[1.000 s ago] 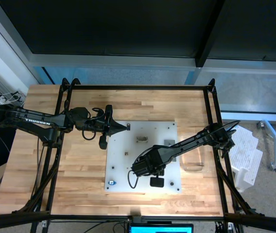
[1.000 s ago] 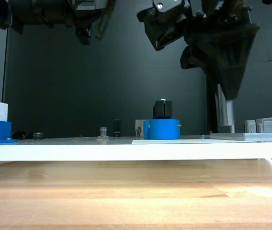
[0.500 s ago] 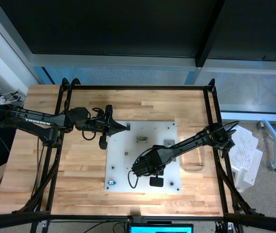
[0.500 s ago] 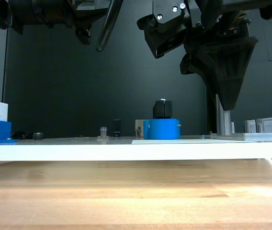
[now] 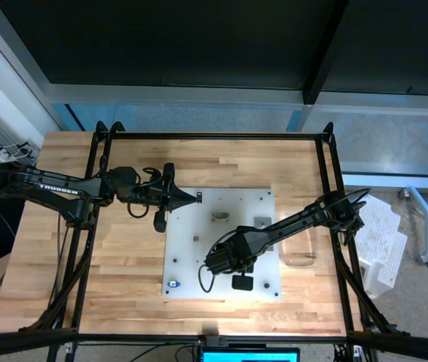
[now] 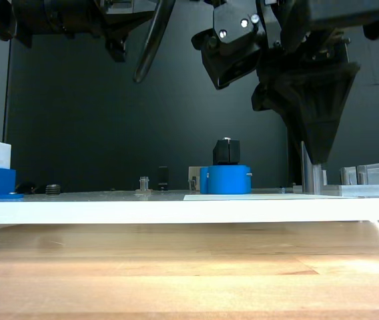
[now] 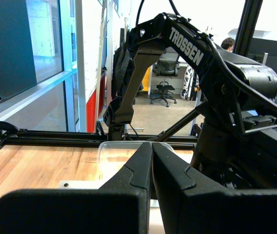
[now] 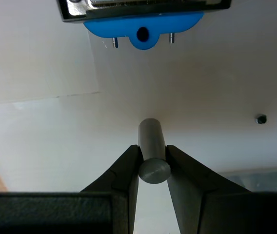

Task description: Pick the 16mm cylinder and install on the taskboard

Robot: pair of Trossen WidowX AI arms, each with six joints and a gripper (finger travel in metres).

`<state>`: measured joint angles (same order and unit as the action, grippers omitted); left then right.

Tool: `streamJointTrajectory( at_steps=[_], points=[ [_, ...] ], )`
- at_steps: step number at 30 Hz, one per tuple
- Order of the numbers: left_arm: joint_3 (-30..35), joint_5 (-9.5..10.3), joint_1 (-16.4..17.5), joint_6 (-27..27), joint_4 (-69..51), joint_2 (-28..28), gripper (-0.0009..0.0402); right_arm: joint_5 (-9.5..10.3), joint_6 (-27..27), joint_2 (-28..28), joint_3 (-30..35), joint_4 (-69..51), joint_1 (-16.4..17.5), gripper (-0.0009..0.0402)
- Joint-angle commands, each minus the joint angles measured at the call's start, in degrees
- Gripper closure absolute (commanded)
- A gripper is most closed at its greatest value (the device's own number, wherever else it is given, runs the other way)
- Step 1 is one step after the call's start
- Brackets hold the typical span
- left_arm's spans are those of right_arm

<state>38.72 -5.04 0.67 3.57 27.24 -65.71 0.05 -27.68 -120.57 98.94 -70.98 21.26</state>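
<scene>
— Lower than a second ago, right gripper (image 8: 153, 163)?
— Yes, it dropped toward taskboard (image 5: 191, 260), clamping 16mm cylinder (image 8: 152, 141) upright near blue connector (image 8: 143, 23); contact unclear.
— Left gripper (image 7: 152, 161)?
— Fingers pressed together, holding nothing, hovering by taskboard's far-left corner.

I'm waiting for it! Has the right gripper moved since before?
Yes. Against the blue piece, the right gripper, shut on the 16mm cylinder, sank toward the taskboard. Left gripper: shut, by the taskboard's far-left corner.
</scene>
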Motion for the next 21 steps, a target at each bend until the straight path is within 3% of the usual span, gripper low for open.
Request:
streamJointTrajectory(
  at_steps=[1,14,21],
  points=[
    [0.0,0.0,0.0,0.0,0.02,0.0,0.0393,0.0,0.04,0.02,-1.2,1.75,0.02,0.0393],
    [0.0,0.0,0.02,0.0,0.02,0.0,0.0393,-0.04,0.04,0.02,-3.61,5.16,0.11,0.0388],
    [0.0,0.0,0.0,0.0,0.02,-0.02,0.0393,-0.02,-0.11,0.04,-3.61,5.22,0.17,0.0329]
  ],
)
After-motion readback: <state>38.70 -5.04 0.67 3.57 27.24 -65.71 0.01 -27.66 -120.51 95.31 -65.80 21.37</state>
